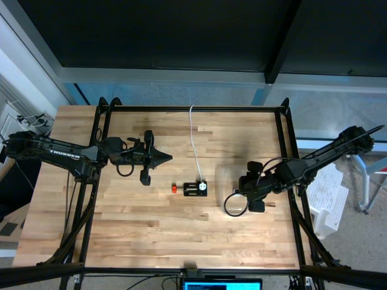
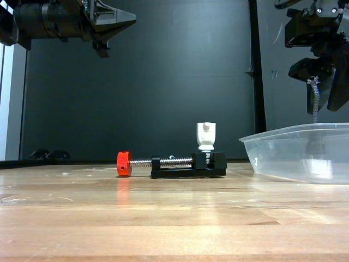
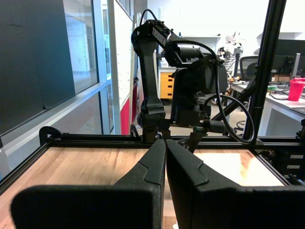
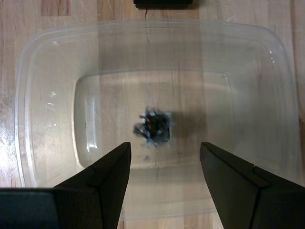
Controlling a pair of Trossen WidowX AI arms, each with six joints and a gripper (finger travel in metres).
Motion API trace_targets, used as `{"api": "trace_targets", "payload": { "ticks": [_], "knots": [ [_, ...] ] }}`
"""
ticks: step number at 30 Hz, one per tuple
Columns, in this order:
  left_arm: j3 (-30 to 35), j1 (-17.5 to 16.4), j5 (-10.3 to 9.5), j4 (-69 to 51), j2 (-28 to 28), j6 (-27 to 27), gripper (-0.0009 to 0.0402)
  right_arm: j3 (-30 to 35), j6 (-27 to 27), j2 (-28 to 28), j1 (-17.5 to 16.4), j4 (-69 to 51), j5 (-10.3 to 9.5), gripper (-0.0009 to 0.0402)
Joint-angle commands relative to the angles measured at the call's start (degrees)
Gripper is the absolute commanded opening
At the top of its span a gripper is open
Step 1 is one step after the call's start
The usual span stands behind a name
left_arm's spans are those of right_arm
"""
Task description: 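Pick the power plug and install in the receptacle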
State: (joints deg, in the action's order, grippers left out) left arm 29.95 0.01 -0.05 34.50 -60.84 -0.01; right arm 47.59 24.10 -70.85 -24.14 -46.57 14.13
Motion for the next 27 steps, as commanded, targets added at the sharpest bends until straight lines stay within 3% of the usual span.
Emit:
{"api": "trace_targets", "payload": {
  "ticks": [1, 27],
  "knots": [
    [0.0, 0.0, 0.02, 0.0, 0.0, 0.0, 0.0000, -0.3, -0.1, -1.1, 0.0, 0.9, -0.04, 0.0201],
    [0.0, 0.0, 0.02, 0.0, 0.0, 0.0, 0.0000, -5.0, -2.1, -4.0, 1.3, 9.6, 0.59, 0.0192]
  ]
}}
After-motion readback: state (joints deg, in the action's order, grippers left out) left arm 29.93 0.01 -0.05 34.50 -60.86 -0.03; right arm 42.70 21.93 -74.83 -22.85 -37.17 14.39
